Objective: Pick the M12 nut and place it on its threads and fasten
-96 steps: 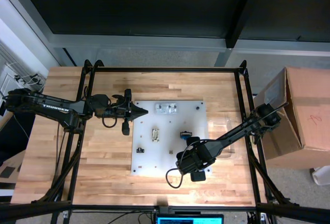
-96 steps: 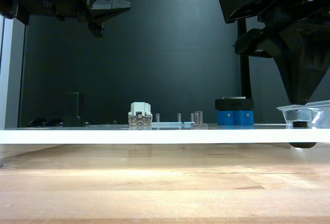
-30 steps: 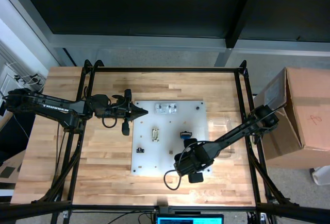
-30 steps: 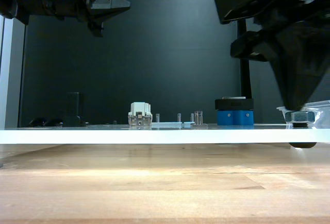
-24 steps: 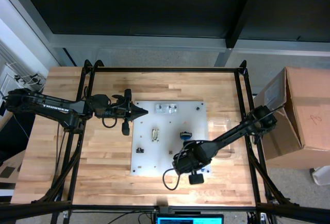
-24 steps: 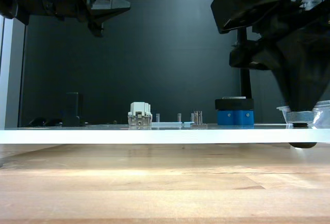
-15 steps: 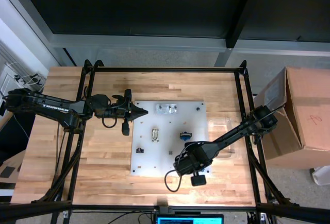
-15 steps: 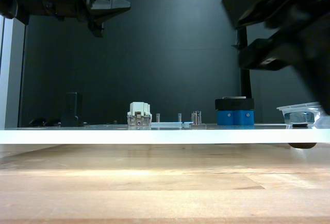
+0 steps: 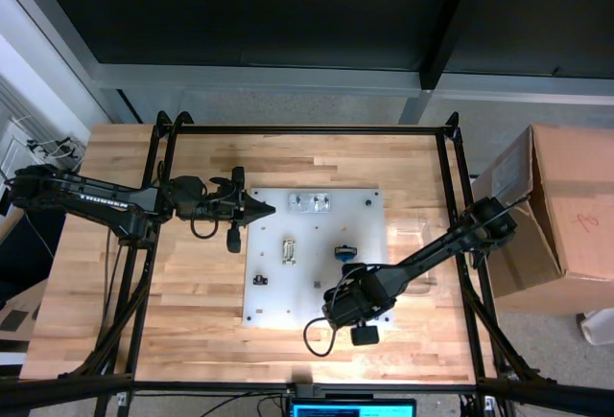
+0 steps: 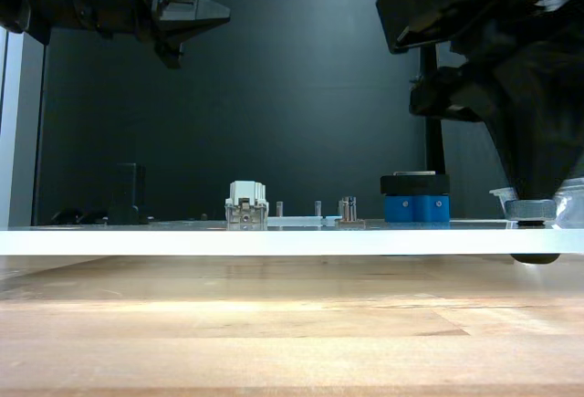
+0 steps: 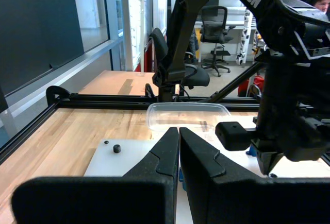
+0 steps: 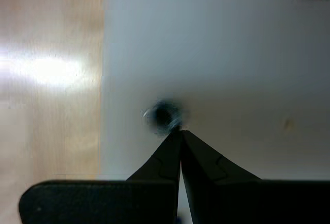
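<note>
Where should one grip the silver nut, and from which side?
Probably its opposite sides, from above: the nut sits flat, low on its stud. The right pincer hangs shut over it; the left pincer hovers shut over the board's far-left edge.

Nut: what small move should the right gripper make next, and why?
Probably push the nut round with the right gripper, to turn it further down. The nut sits on its stud with a little black showing under it, and the shut gripper's tip is at the nut's edge. The left gripper, shut, hovers over the far left edge of the board.
</note>
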Controlling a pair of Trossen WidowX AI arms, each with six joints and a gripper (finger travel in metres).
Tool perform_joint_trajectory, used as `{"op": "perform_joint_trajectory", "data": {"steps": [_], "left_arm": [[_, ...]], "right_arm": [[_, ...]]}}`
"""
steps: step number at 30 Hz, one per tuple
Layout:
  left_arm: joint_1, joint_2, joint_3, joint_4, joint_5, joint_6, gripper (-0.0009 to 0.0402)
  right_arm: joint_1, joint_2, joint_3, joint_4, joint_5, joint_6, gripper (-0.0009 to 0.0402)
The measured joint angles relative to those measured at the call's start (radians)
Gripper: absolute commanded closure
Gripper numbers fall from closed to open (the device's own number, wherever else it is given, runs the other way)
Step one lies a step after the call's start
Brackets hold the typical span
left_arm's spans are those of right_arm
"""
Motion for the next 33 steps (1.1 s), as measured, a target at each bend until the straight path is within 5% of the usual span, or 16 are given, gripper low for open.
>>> {"op": "perform_joint_trajectory", "data": {"steps": [2, 5, 13, 19, 21, 25, 27, 29, 33], "left_arm": [[0.000, 0.000, 0.000, 0.000, 0.000, 0.000, 0.0393], [0.000, 0.000, 0.000, 0.000, 0.000, 0.000, 0.0393], [0.000, 0.000, 0.000, -0.003, 0.000, 0.000, 0.0393], [0.000, 0.000, 0.000, -0.006, 0.000, 0.000, 0.0393], [0.000, 0.000, 0.000, -0.006, 0.000, 0.000, 0.0393], [0.000, 0.000, 0.000, -0.006, 0.000, 0.000, 0.0393], [0.000, 0.000, 0.000, -0.007, 0.000, 0.000, 0.0393], [0.000, 0.000, 0.000, -0.007, 0.000, 0.000, 0.0393], [0.000, 0.000, 0.000, -0.007, 0.000, 0.000, 0.0393]], "right_arm": [[0.000, 0.005, 0.000, 0.020, -0.085, -0.010, 0.0393], [0.003, 0.003, 0.002, -0.005, -0.100, -0.010, 0.0393], [0.000, -0.017, 0.003, -0.049, 0.113, 0.009, 0.0393], [0.000, -0.019, 0.002, -0.031, 0.136, 0.008, 0.0393], [0.000, -0.016, 0.002, -0.006, 0.103, 0.008, 0.0393], [-0.001, -0.014, -0.006, 0.017, -0.093, -0.011, 0.0393], [0.001, -0.014, -0.007, -0.015, -0.135, -0.019, 0.0393], [0.002, -0.014, -0.007, -0.040, -0.115, -0.026, 0.0393], [0.000, -0.018, -0.007, -0.058, 0.058, -0.019, 0.0393]]}}
